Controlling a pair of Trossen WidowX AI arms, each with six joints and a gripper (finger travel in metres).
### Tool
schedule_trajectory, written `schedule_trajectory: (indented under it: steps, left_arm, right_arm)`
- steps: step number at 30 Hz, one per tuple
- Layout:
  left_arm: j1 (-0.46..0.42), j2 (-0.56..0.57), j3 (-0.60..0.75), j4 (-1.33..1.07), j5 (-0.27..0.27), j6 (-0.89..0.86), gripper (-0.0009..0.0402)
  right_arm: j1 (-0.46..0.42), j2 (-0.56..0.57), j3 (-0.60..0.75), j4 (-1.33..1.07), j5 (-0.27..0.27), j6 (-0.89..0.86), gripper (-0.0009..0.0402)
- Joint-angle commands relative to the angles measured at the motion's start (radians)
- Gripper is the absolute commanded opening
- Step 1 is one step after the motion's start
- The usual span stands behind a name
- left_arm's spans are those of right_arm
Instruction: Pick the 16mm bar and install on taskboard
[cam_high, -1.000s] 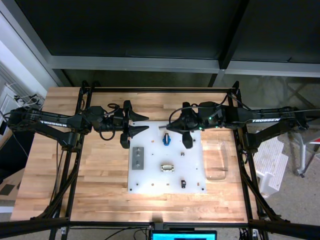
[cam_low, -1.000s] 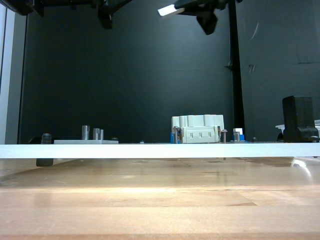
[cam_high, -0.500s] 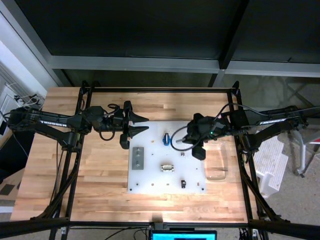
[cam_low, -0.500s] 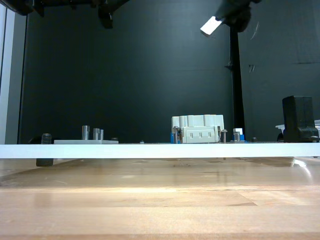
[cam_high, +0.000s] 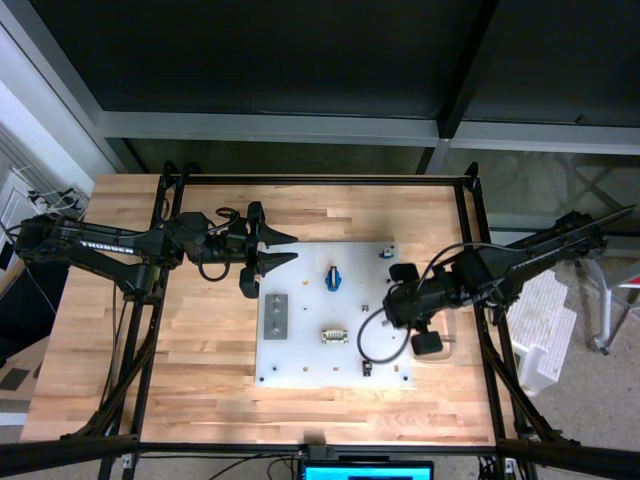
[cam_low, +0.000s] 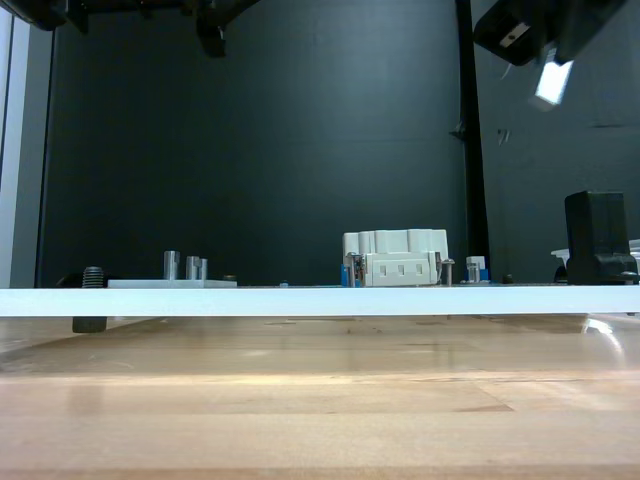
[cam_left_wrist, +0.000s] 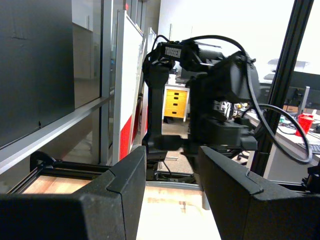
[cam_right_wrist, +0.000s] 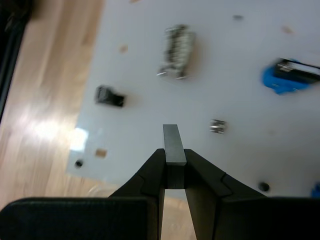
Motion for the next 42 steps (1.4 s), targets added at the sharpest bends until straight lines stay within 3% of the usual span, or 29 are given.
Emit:
schedule_trajectory:
  steps: [1, 24, 30, 42]
  left_arm:
    - [0.000, 0.001, 0.000, 0.001, 0.000, 0.000, 0.0140]
    - [0.001, 0.001, 0.000, 0.001, 0.000, 0.000, 0.0141]
    - [0.000, 0.001, 0.000, 0.002, 0.000, 0.000, 0.0140]
    - [0.000, 0.001, 0.000, 0.001, 0.000, 0.000, 0.0140]
  right_arm:
    - [0.034, 0.030, 0.000, -0.024, -0.003, -0.089, 0.0000]
    - [0.196, 0.259, 0.000, -0.079, 0.007, -0.478, 0.0000]
    - [0.237, 0.269, 0.002, -0.078, 0.080, -0.557, 0.0000]
    - [0.282, 0.341, 0.058, -0.079, 0.077, -0.692, 0.0000]
